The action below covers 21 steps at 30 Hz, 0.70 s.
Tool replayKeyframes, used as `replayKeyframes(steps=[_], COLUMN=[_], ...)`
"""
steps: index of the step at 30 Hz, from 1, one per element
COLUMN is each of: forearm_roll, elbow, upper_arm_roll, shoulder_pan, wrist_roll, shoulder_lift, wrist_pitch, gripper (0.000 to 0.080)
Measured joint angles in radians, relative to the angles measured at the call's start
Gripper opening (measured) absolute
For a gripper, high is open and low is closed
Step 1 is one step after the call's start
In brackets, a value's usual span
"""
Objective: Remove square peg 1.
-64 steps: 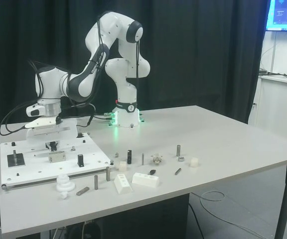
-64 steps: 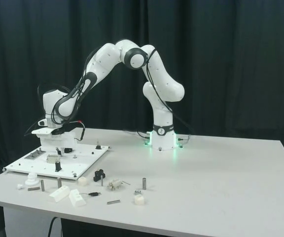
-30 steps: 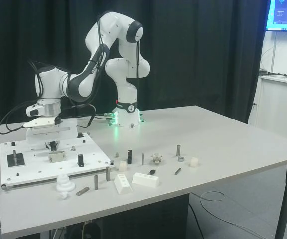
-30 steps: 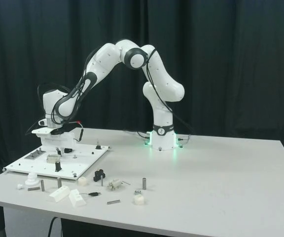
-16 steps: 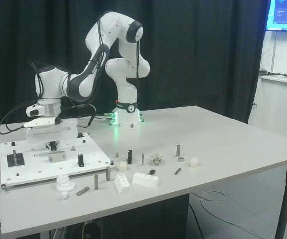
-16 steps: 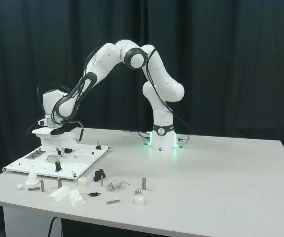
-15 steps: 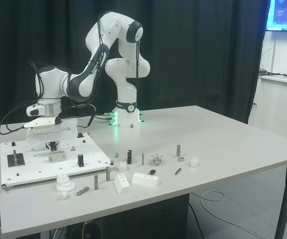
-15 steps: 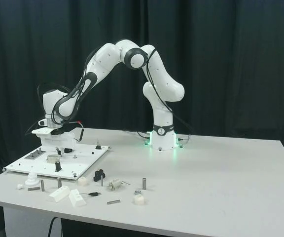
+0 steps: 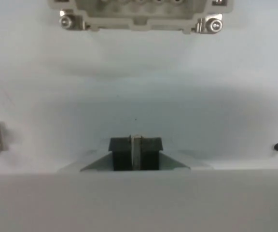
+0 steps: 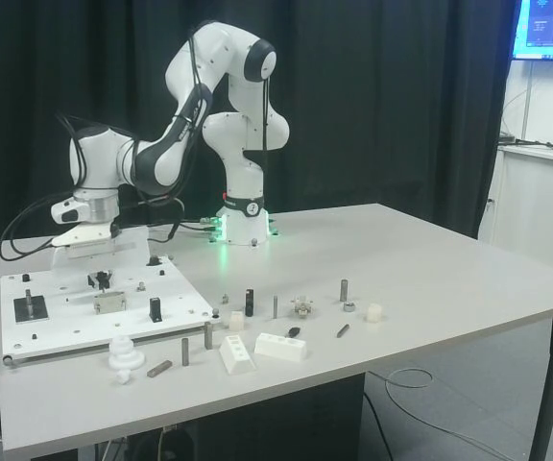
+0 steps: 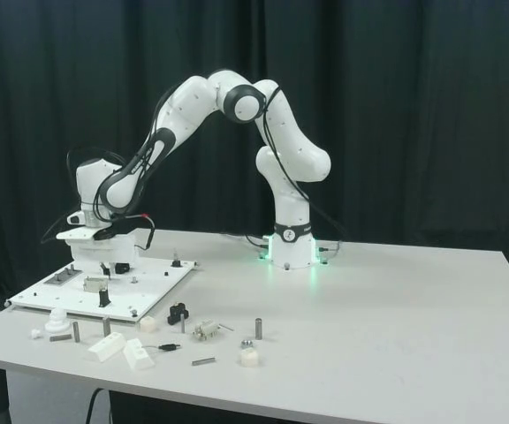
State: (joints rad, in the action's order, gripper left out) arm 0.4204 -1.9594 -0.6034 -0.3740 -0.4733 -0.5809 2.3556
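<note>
In the wrist view my gripper (image 9: 135,153) is shut on a thin grey square peg (image 9: 136,144), which stands upright between the two black fingertips (image 9: 122,154) over the white board (image 9: 139,101). Whether the peg's lower end is out of the board is hidden. In the first room view the gripper (image 10: 98,279) hangs over the back middle of the white board (image 10: 65,325). The second room view has the gripper (image 11: 104,267) above the same board (image 11: 162,276) at the table's left end.
On the board are a grey connector block (image 10: 109,302), a black post (image 10: 154,308) and a grey peg on a base (image 10: 29,305). Loose in front lie a white gear piece (image 10: 123,357), white blocks (image 10: 265,348) and several small pegs (image 10: 344,288). The arm's base (image 10: 241,226) stands behind.
The wrist and hand have risen a little above the board since half a second ago. Nothing else on the table has moved.
</note>
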Motion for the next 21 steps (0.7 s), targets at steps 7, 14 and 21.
replayKeyframes(steps=[7, 14, 21], forearm_roll=[-0.014, -0.032, -0.049], elbow=[0.0, 0.0, 0.002], upper_arm_roll=[-0.008, -0.015, -0.03], shoulder_pan=[0.008, 0.015, 0.032], wrist_roll=[-0.012, -0.013, -0.013], shoulder_lift=[0.009, 0.028, 0.078], wrist_pitch=[-0.009, -0.024, -0.063], gripper=[0.0035, 0.0035, 0.0035])
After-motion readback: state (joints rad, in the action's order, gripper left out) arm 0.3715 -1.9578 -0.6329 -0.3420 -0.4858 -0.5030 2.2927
